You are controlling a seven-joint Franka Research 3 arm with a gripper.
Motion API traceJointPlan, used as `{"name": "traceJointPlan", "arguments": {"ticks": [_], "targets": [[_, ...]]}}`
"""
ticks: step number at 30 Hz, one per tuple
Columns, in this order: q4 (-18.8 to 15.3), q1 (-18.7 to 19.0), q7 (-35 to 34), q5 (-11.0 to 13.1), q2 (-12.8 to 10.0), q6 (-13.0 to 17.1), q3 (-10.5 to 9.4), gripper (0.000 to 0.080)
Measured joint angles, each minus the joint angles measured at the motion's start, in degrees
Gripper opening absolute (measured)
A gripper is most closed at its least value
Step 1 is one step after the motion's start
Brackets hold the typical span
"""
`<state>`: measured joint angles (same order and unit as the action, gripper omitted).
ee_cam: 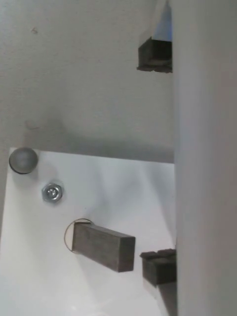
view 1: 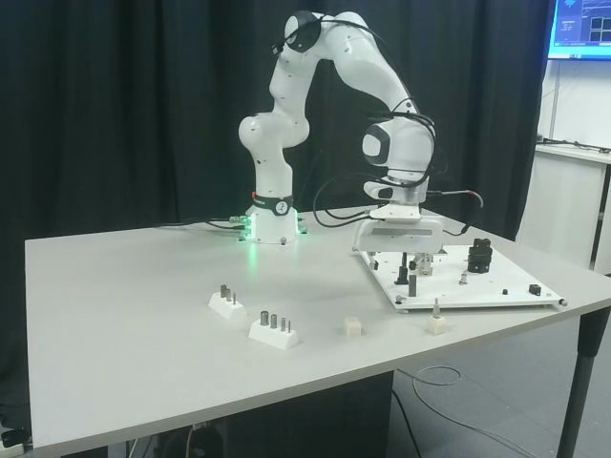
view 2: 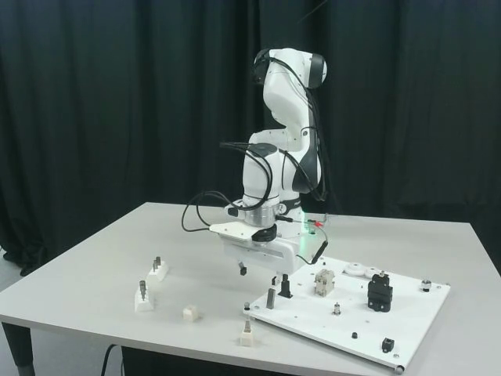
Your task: Insert square peg 4.
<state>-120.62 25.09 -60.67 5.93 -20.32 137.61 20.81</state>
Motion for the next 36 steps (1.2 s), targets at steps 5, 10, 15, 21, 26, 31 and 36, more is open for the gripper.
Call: {"name": "traceJointPlan", "arguments": {"ticks": [5,10,15,21,26,31,36], "targets": [[-0.8,0.0,0.0,0.0,0.0,1.4,0.01,0.0800],[-1.4,0.0,0.0,-0.1,0.0,2.7,0.01,0.0800],[-1.9,0.0,0.0,-0.1,0.0,3.7,0.00,0.0800],[-2.4,0.0,0.0,-0.1,0.0,5.0,-0.01,0.0800],[-2.5,0.0,0.0,-0.1,0.0,5.4,-0.01,0.0800],[-2.5,-0.1,0.1,-0.1,-0.2,6.1,-0.01,0.0800],[-2.5,-0.4,0.5,-0.1,-0.4,6.9,-0.01,0.0800]]}}
